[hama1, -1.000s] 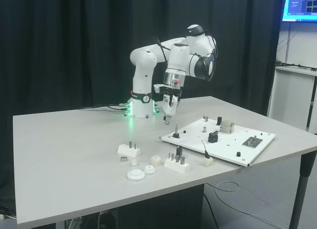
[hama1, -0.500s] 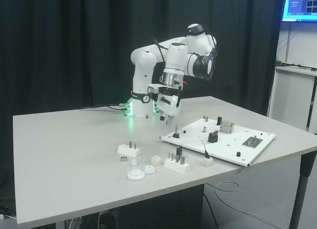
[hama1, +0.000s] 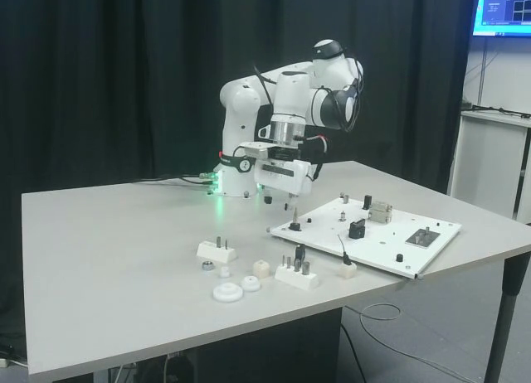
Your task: Pick USB.
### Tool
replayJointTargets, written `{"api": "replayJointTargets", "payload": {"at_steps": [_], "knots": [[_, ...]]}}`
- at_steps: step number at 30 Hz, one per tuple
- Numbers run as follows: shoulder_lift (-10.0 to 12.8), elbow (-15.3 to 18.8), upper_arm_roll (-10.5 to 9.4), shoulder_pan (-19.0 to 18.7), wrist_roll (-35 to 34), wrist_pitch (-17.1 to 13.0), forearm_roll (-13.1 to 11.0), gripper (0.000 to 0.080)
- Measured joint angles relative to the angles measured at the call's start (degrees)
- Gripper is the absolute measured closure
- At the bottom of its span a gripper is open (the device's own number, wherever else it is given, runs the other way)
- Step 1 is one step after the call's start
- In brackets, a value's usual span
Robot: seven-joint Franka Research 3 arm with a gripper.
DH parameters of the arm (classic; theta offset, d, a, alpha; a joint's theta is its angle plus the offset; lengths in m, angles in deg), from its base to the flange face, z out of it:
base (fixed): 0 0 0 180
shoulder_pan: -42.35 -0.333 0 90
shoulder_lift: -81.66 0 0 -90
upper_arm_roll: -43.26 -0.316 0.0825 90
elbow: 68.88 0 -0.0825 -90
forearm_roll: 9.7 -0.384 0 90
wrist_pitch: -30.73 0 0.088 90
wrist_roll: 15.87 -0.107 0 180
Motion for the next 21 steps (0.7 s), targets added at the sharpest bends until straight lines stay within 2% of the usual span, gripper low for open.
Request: {"api": "replayJointTargets", "payload": {"at_steps": [11, 21], "knots": [[0.01, -3.49, -0.16, 1.95, 6.11, 1.5, -2.64, 0.0003], [0.02, -8.65, -1.05, 3.66, 6.65, 2.63, -3.16, 0.0003]]}}
